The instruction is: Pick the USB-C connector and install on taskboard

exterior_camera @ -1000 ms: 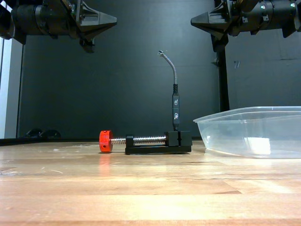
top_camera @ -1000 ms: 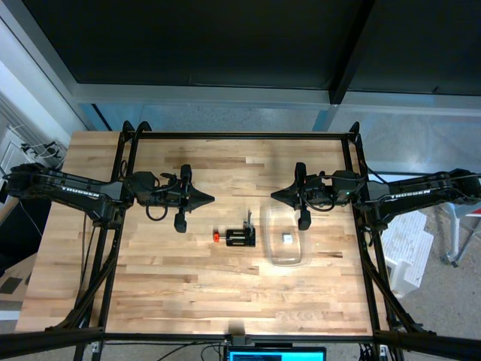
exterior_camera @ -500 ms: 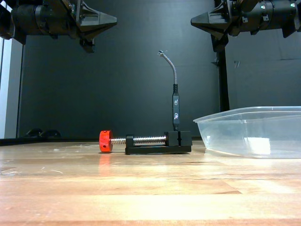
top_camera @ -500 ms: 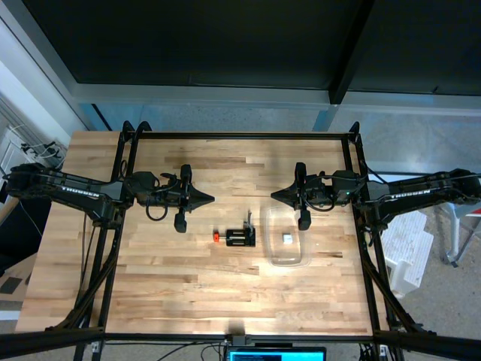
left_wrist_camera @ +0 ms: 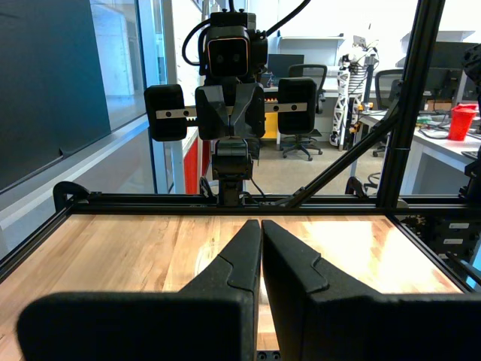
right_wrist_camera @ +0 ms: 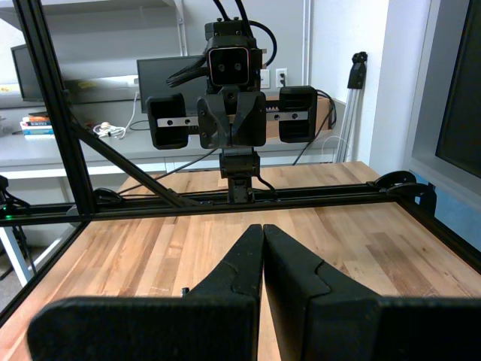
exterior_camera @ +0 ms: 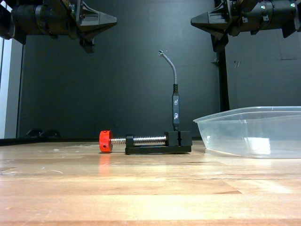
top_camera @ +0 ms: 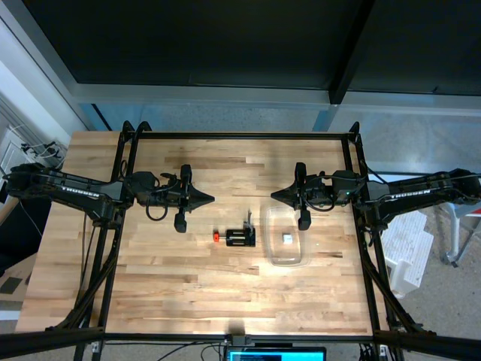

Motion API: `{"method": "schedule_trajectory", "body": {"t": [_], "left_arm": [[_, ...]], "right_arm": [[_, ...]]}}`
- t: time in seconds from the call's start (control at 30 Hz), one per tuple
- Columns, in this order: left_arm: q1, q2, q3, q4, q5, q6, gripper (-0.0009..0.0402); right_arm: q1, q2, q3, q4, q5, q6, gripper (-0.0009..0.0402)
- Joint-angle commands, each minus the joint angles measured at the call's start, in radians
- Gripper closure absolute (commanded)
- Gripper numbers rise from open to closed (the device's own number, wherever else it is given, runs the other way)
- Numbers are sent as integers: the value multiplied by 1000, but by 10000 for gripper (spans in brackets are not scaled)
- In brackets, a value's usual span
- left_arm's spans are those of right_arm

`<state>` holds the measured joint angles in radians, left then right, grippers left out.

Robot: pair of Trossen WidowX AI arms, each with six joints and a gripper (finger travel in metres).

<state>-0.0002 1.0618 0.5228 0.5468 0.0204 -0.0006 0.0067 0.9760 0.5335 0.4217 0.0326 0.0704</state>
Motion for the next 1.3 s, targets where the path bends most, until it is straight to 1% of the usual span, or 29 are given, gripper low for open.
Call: {"method": "schedule_trajectory", "body": {"t": [0.03,1.3], "left_arm": [[0,0,0,0,1,0,393],[0,0,0,0,0,0,393]], "right_arm": [[0,0,0,0,0,0,393],[0,0,0,-18,0,0,393]]}}
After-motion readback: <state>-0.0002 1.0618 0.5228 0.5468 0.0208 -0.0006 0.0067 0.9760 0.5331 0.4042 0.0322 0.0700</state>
